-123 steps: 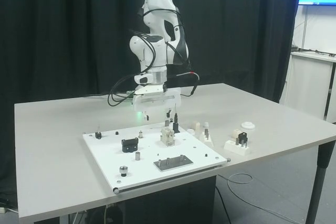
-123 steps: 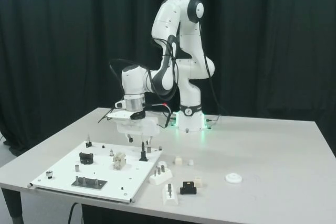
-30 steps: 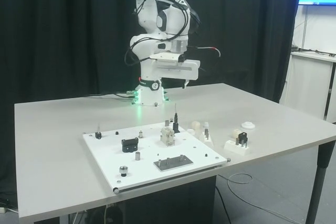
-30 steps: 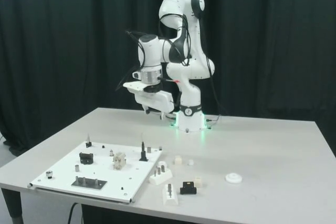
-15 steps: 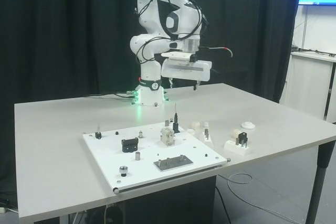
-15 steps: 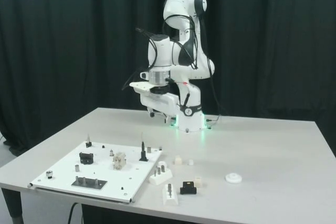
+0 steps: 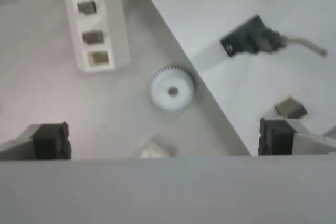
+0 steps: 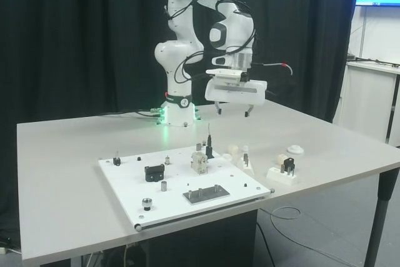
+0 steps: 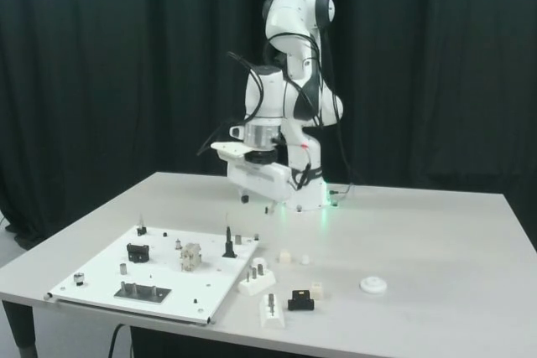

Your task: Pick square peg 3.

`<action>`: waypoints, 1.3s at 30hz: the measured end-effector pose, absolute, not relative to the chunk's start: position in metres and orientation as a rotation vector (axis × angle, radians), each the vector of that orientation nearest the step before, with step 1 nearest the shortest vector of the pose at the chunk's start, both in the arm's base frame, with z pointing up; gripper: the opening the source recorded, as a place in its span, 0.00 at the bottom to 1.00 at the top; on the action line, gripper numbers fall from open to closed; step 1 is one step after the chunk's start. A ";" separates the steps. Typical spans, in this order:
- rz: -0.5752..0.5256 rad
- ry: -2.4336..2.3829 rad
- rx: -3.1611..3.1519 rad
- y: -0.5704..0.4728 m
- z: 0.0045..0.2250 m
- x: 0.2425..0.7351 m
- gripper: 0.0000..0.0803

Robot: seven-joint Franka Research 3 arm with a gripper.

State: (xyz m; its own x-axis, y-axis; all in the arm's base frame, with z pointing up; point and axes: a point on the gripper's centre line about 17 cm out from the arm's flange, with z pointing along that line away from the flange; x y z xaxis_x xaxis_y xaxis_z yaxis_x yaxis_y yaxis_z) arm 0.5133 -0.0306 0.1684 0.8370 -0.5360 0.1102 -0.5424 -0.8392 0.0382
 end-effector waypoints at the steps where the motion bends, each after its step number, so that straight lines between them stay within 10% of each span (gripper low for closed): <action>1: 0.149 -0.865 2.944 -0.031 0.167 0.516 1.00; 39: 0.096 -0.611 3.011 -0.025 0.114 0.587 1.00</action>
